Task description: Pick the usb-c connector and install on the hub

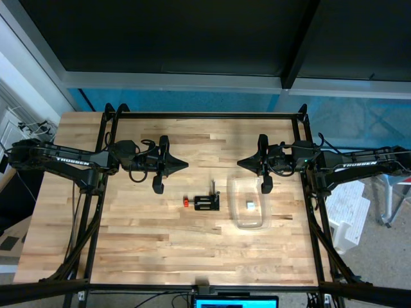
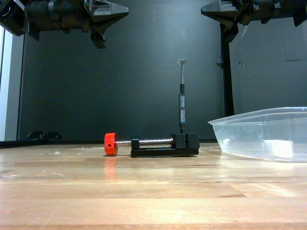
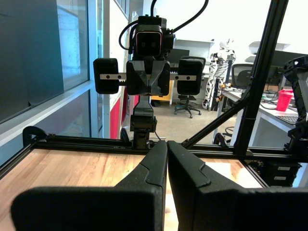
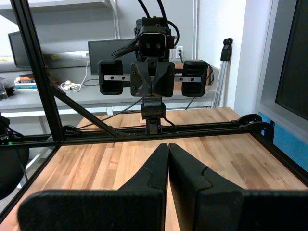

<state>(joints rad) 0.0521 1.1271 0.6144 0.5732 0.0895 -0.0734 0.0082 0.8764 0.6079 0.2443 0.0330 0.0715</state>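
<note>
A small black clamp [image 1: 204,204] with a red knob [image 2: 111,143] sits mid-table. A short braided lead with a grey plug body [image 2: 182,108] stands upright in it. A small pale part [image 1: 250,205] lies free in the clear tub [image 1: 238,217]; I cannot tell whether it is the usb-c connector. My left gripper [image 1: 183,165] hovers high, left of the clamp, shut and empty, fingers [image 3: 153,166] pressed together. My right gripper [image 1: 242,163] hovers high above the tub's far end, also shut and empty, fingers [image 4: 185,168] touching. The two grippers face each other.
The clear tub [image 2: 268,132] lies right of the clamp, near the right arm. A black frame [image 1: 205,115] runs along the table's far edge and both sides. Bare wood lies in front of the clamp.
</note>
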